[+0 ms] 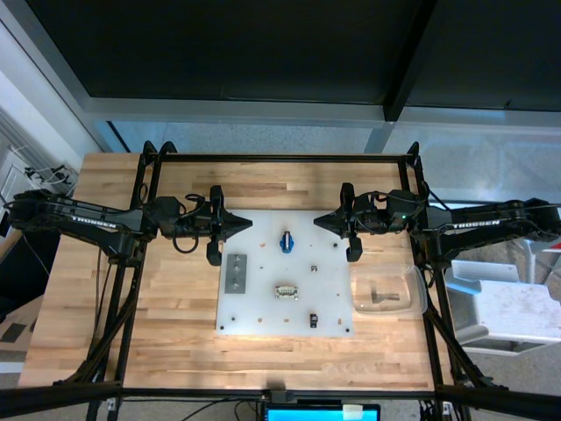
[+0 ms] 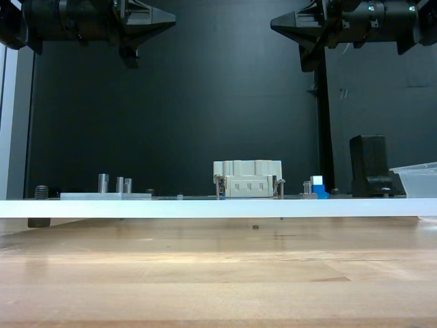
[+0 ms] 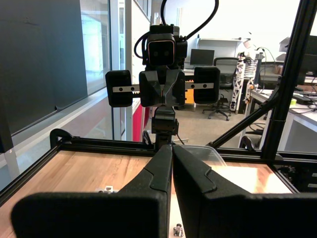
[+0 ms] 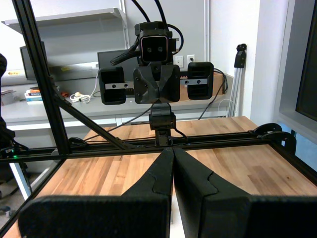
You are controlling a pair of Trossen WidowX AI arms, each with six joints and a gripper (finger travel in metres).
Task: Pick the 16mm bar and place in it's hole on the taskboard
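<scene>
The task looks unstarted: the 16mm bar (image 1: 382, 294) seems to lie free in the clear bin (image 1: 419, 296) near the table (image 1: 149, 351)'s right edge, while the left gripper (image 1: 249, 223) and right gripper (image 1: 316, 219) hover closed and empty above the taskboard (image 1: 263, 307).

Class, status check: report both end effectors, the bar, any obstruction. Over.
Left end effector shut, empty, high over board, far left. Right end effector shut, empty, far right. Bar lying free in tray beside board.

High, low views share the taskboard (image 1: 263, 303); left end effector (image 1: 249, 221) and right end effector (image 1: 317, 219) cameras face inward.
</scene>
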